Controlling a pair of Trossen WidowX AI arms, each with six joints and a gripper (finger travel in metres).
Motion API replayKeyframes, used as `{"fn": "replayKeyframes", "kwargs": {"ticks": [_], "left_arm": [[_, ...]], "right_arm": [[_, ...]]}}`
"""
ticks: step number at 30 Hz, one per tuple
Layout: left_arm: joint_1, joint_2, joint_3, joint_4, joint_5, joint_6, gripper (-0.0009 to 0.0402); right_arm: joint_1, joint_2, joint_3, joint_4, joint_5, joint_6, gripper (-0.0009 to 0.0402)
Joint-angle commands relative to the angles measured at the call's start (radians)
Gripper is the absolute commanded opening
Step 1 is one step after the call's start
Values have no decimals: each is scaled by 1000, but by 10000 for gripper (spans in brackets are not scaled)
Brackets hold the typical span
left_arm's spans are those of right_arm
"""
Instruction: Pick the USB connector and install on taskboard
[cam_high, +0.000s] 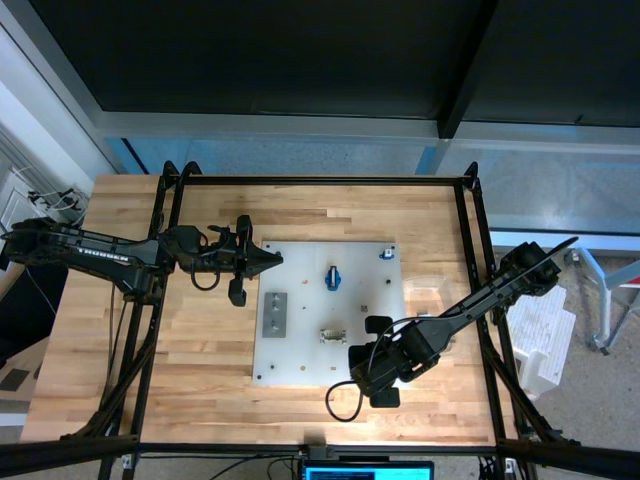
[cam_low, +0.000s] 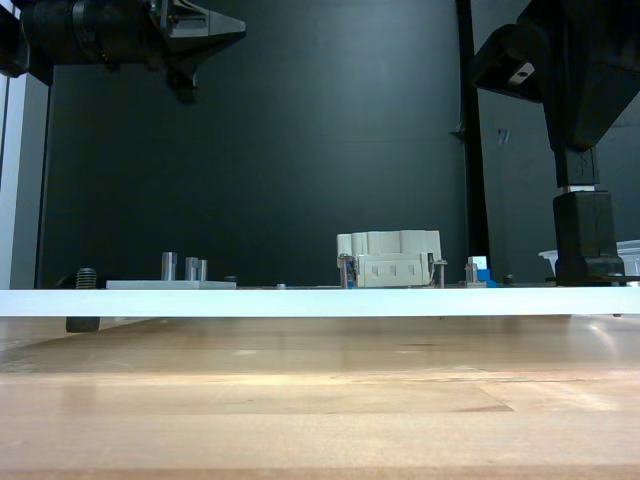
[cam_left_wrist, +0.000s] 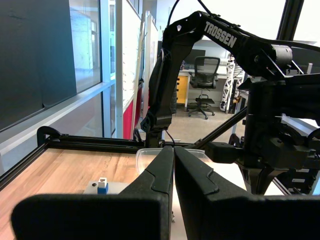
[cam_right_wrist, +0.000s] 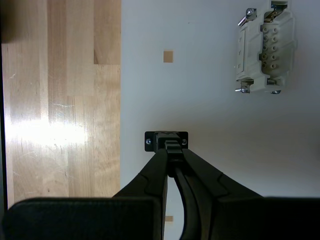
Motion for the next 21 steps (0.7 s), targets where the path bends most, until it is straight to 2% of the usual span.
{"fn": "replayKeyframes", "kwargs": {"ticks": [1,21], "left_arm": [[0,0,0,0,0,0,0],[0,0,0,0,0,0,0]], "right_arm": [[0,-3,1,2,3,1,40],[0,-55,1,-47,11,9,148]]}}
